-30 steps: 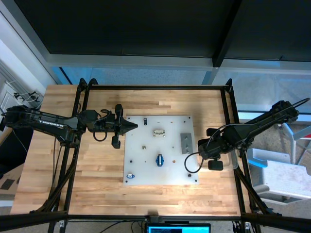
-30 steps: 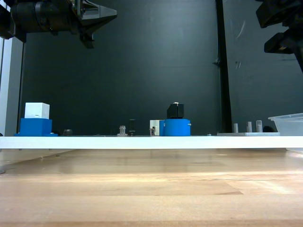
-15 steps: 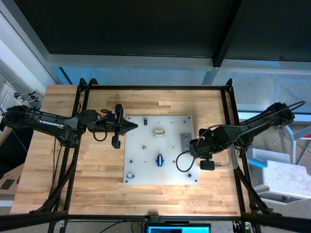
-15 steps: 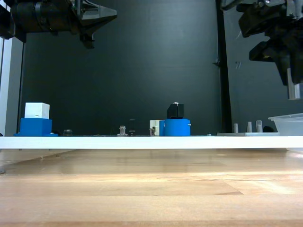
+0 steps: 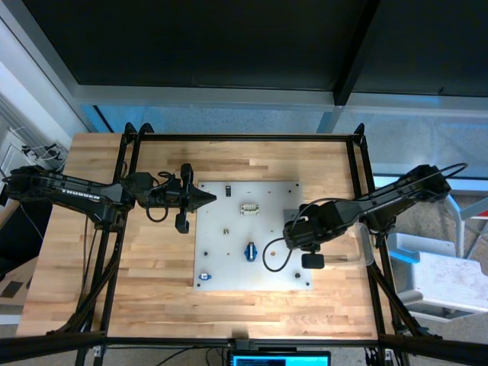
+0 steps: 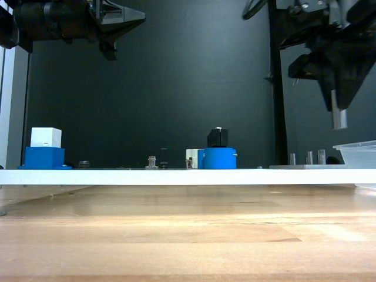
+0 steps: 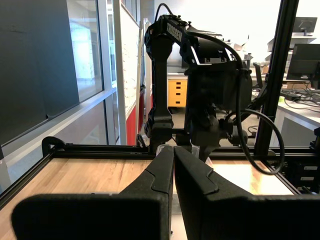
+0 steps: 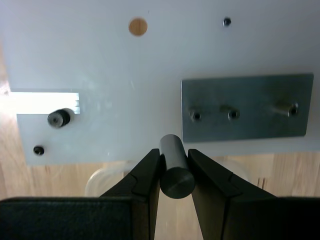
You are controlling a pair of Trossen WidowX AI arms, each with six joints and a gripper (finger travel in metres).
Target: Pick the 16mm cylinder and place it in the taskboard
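Note:
My right gripper (image 8: 173,159) is shut on the 16mm cylinder (image 8: 176,181), a short dark grey peg held upright between the fingers. In the low view the cylinder (image 6: 336,117) hangs well above the taskboard (image 6: 176,176) near its right end, under the right gripper (image 6: 335,94). From above, the right gripper (image 5: 300,231) sits over the right part of the white taskboard (image 5: 229,259), beside the grey block (image 5: 290,215). A round hole (image 8: 137,26) shows in the plate (image 8: 125,65). My left gripper (image 5: 210,197) is shut with nothing in it, high at the board's left edge.
The board carries a blue fitting (image 5: 250,252), a small connector (image 5: 248,207) and the grey block with three pins (image 8: 245,107). A clear plastic tray (image 6: 358,154) stands just right of the board. A black frame borders the table.
The right arm has swung left from beside the board, carrying the cylinder over the board's right part. The left arm has not moved.

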